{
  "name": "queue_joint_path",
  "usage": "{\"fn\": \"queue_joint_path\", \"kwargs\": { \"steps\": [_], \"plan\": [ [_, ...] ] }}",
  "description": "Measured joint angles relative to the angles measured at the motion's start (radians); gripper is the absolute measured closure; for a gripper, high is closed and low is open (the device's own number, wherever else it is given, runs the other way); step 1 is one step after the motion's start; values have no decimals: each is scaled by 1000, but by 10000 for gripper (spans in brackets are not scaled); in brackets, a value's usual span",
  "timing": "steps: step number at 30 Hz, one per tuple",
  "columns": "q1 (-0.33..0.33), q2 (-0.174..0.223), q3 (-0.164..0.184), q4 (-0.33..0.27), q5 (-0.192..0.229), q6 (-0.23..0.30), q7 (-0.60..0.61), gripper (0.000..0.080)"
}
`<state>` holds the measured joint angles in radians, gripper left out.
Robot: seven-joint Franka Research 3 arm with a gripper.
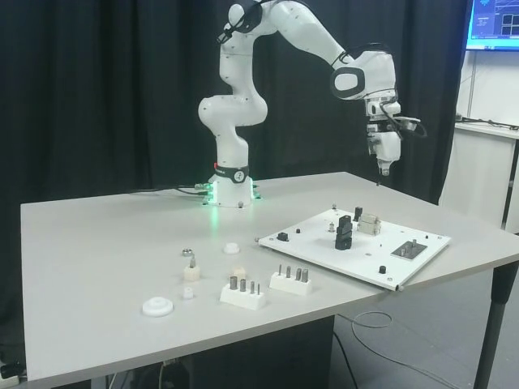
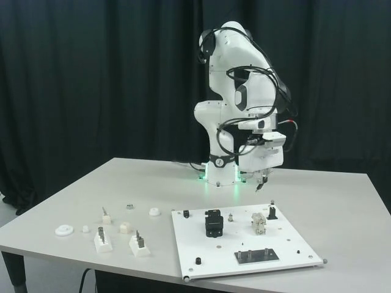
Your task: Insert USB.
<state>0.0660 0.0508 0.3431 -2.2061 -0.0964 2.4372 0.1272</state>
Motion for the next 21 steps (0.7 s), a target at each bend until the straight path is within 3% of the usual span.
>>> {"fn": "queue_joint_path", "kwargs": {
  "steps": [21],
  "plan": [
    [-3, 64, 4, 102, 6, -164, -416, 711]
  ]
}}
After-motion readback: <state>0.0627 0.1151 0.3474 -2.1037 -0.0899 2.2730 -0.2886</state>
